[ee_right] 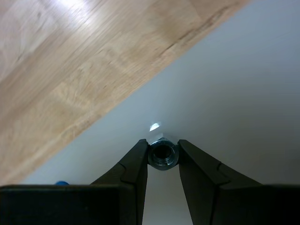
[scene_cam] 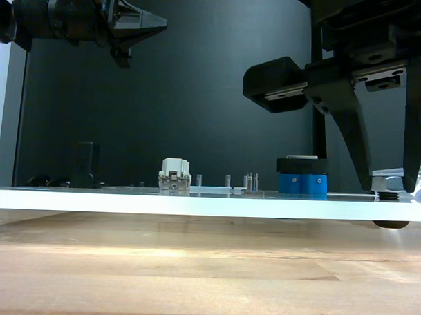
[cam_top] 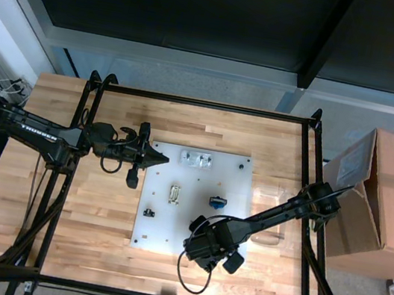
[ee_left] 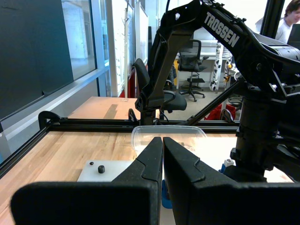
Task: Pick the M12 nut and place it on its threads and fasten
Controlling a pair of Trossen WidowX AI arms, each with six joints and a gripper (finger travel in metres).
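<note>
Right gripper [cam_top: 217,255] hung over near right edge of white board [cam_top: 169,226] in high view; left gripper [cam_top: 159,158] was at board's far left edge, fingers together. Low view: M12 nut [scene_cam: 388,183] sat atop black stud [scene_cam: 387,196], ribs showing, pinched betw. right gripper's fingers. Left wrist: clear tray [ee_left: 187,132] lay ahead. Right wrist: nut clamped, bore facing cam, over board nr wood surface [ee_right: 70,70].

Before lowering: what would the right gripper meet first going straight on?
Probably the black stud below the nut the right gripper holds; contact unclear. Left gripper, shut, hangs at the white board's left edge.
</note>
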